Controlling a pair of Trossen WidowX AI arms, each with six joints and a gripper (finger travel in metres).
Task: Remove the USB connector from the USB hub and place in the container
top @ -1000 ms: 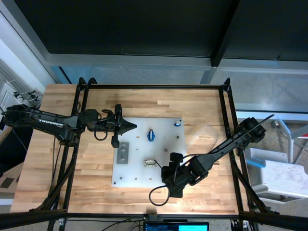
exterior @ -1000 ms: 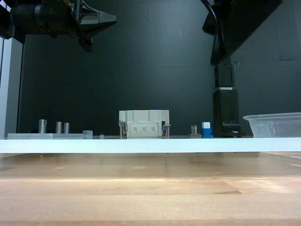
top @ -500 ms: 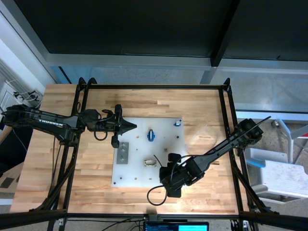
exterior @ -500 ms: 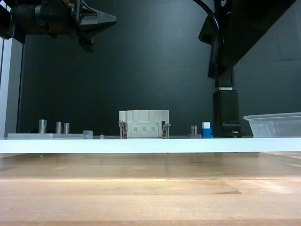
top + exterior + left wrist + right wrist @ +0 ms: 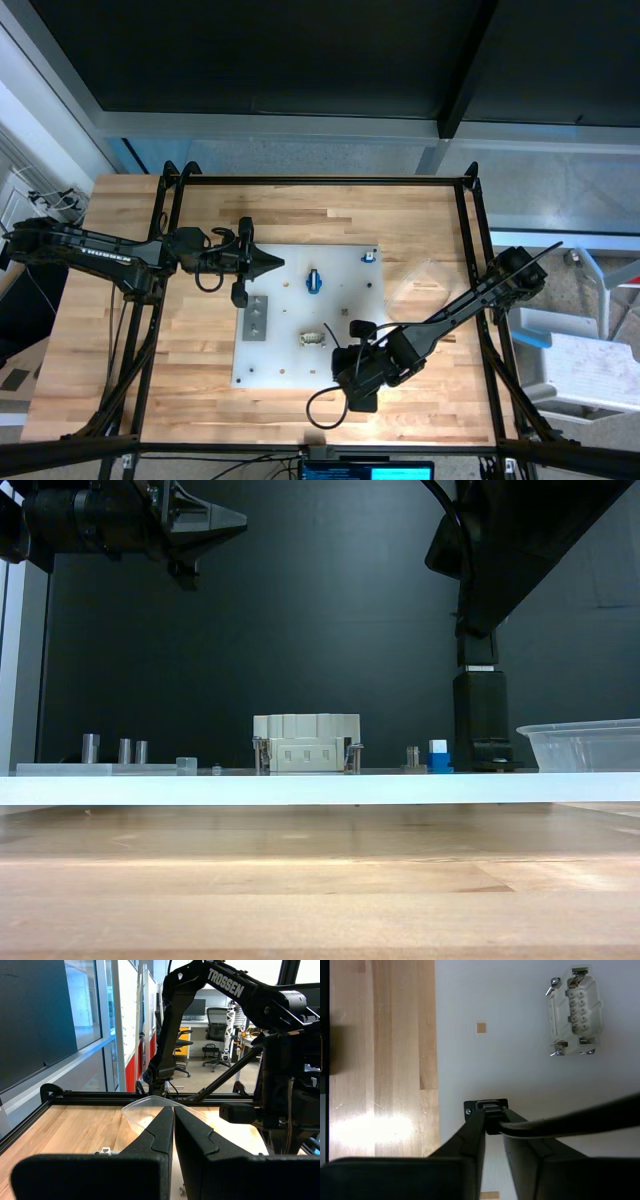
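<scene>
My right gripper (image 5: 493, 1119) is shut on the USB connector (image 5: 492, 1116), a small black plug seated in the black USB hub (image 5: 485, 1106) on the white board (image 5: 520, 1060). Its thin black cable (image 5: 570, 1122) runs off sideways. From above, the right gripper (image 5: 357, 362) hangs over the board's near right part and hides the hub. The clear container (image 5: 420, 278) lies on the wood to the right of the board, and shows again as container (image 5: 585, 742) and container (image 5: 150, 1110). My left gripper (image 5: 268, 262) is shut and empty, raised over the board's far left edge.
On the board stand a silver-beige connector (image 5: 313, 340), a blue part (image 5: 314, 281) and a grey block with pegs (image 5: 257, 320). A black frame (image 5: 320, 181) rims the wooden table. The right arm's own cable loops near the front edge (image 5: 320, 412).
The right arm has shifted slightly left and toward the near edge while staying over the hub. The left arm has not moved.
</scene>
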